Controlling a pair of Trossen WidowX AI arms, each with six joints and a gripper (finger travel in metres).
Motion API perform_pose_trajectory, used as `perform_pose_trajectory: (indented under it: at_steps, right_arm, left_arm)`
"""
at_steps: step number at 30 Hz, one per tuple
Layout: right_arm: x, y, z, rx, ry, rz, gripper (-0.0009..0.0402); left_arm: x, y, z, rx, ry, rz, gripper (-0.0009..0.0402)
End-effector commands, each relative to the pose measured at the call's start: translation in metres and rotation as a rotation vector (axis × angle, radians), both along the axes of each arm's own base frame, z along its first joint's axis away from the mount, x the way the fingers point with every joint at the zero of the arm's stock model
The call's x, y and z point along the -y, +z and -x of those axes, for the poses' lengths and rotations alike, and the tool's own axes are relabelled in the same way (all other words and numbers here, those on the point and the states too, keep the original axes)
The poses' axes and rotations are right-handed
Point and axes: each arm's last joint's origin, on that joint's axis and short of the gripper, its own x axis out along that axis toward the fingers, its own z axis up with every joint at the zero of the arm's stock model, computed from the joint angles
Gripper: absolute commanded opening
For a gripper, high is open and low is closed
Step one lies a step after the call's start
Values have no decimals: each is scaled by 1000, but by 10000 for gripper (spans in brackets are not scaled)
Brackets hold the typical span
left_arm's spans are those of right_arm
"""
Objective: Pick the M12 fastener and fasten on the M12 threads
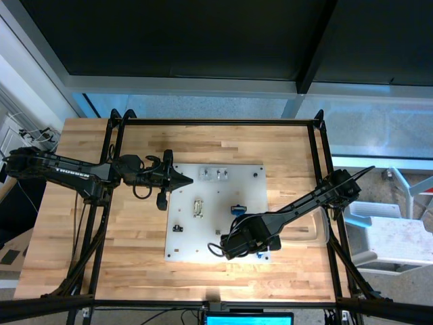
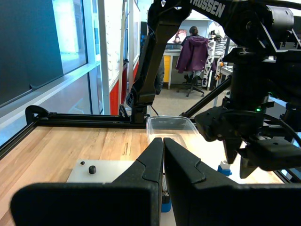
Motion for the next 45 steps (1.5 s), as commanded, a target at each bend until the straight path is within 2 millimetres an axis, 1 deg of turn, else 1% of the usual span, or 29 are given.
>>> perform_pose_trajectory:
  at_steps: [1,3,8,12,17,20,22,25,28,30,31,33,35,45]
  right_arm:
    - [2,-3,1,16,206,62,192]
    - [3,-3,0,38,342,112,193]
    - [3,-3,-1,68,647,137,193]
    - [2,-3,-1,85,960,193,192]
    - [3,-3,-1,89,1101,225,192]
    - [4,-4,-2,95,1138,284,178]
    - [4,-4,-3,96,1147,296,149]
    - [2,-3,-4,113,1168,300,81]
    - [-1,-3,-3,126,1197,302,-7]
    - [-4,-7,-3,120,1230,323,9]
    - [-5,-8,-3,115,1243,332,10]
    - [-10,-13,-2,105,1292,333,-3]
    - [-14,-16,-1,97,1328,336,1]
    - [-20,-34,-4,66,1339,320,0]
  left_arm:
    - [0,0,0,0,0,0,0]
    - [0,0,0,0,0,0,0]
    - [0,0,0,0,0,0,0]
    - [0,0,0,0,0,0,0]
    - [0,0,0,0,0,0,0]
    - [0,0,0,0,0,0,0]
    - [0,0,0,0,0,0,0]
    - [0,0,0,0,0,0,0]
    - [0,0,0,0,0,0,0]
    - [0,0,0,0,0,0,0]
    - [0,0,0,0,0,0,0]
    - [0,0,0,0,0,0,0]
    - [0,0,0,0,0,0,0]
    - [0,0,0,0,0,0,0]
